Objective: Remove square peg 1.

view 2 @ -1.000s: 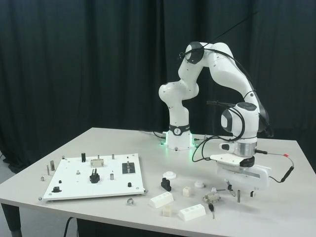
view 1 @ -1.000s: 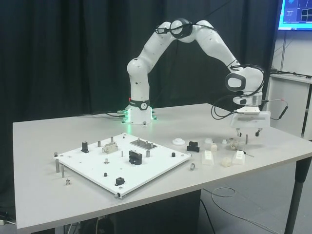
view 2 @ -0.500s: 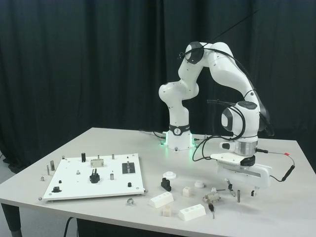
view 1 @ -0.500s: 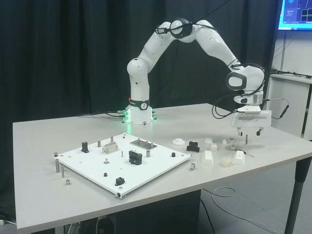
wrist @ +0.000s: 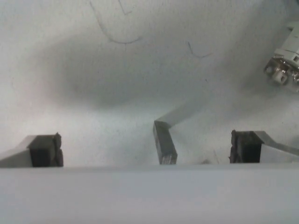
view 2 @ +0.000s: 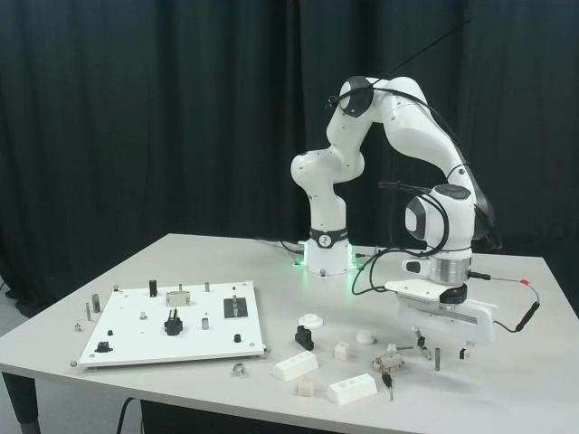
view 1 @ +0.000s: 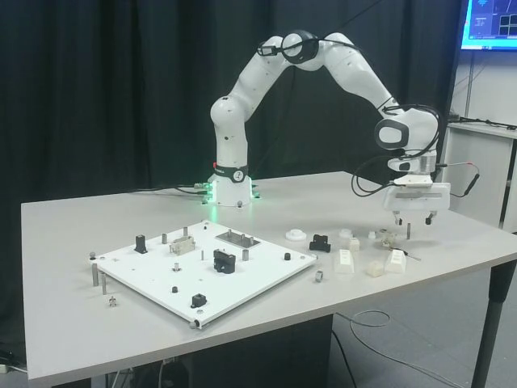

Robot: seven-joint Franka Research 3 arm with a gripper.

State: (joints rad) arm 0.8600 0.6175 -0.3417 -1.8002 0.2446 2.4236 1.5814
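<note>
Hand (wrist: 145, 150) is spread wide, both black fingertips (wrist: 46, 150) well apart. Square peg 1 (wrist: 165, 142) stands upright on the desk (view 1: 73, 226) between them, touching neither pad, nearer one fingertip than the other in the wrist view. Nothing is pinched.

Room views: the hand (view 1: 414, 217) hangs low over the desk near the edge farthest from the white board (view 1: 202, 263), on the side away from the arm base (view 1: 229, 187). Peg (view 1: 408, 229) reads as a thin grey post under the hand, its foot on the desk; from the second room camera it (view 2: 438, 359) stands just below the hand (view 2: 445, 348).

A small metal connector (view 2: 389, 363) lies on the desk just beside the peg, towards the board. Its corner also shows in the wrist view (wrist: 285, 70).

White blocks (view 2: 295, 366) and a black clip (view 2: 304, 337) lie scattered between the board and the hand. The board (view 2: 172, 325) carries several small black and grey fixtures near the opposite desk edge. Green light glows at the arm base (view 2: 327, 258).
</note>
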